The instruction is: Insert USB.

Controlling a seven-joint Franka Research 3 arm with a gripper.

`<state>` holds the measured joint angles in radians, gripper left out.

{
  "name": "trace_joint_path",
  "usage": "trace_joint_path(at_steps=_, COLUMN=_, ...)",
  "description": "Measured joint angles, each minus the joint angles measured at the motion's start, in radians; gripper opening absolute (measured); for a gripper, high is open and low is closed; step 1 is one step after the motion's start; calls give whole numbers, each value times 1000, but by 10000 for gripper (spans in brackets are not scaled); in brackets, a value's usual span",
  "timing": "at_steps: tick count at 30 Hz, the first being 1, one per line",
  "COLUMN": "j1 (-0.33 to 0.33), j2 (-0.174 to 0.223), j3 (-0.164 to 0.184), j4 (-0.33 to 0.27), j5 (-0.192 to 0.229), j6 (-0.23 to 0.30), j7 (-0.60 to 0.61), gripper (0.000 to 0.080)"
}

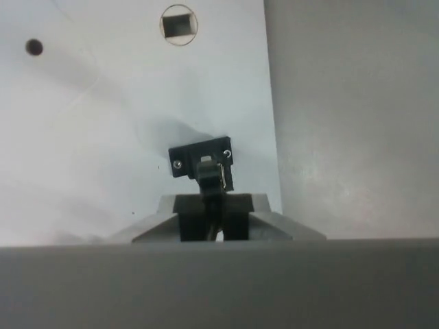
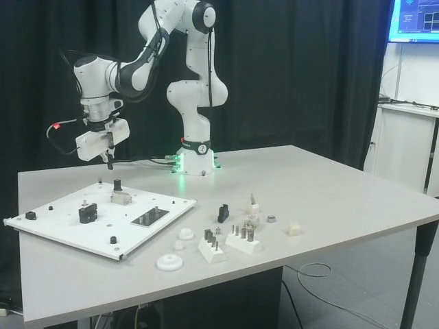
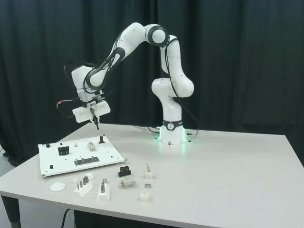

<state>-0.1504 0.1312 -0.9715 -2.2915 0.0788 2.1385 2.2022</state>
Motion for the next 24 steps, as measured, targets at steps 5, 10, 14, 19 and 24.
trace_joint_path(at_steps=5, j1=0, j2=-11, j3=-5, j4=-22, j5=1, j6=23, j7=8, gripper=45)
trace_joint_path(at_steps=10, j1=0, j2=-21, j3=-6, j4=-42, j5=1, j6=44, j7=8, gripper=45)
trace_joint_path(at_steps=14, j1=1, j2=-27, j3=-6, j4=-54, j5=1, j6=61, j7=7, gripper=45)
trace_joint_path(at_steps=19, j1=5, j2=-31, j3=-6, j4=-70, j5=0, j6=80, j7=5, gripper=45)
trace_joint_path(at_steps=24, j1=10, j2=-35, j3=-6, j4=-80, j5=-2, j6=95, j7=-4, gripper=45)
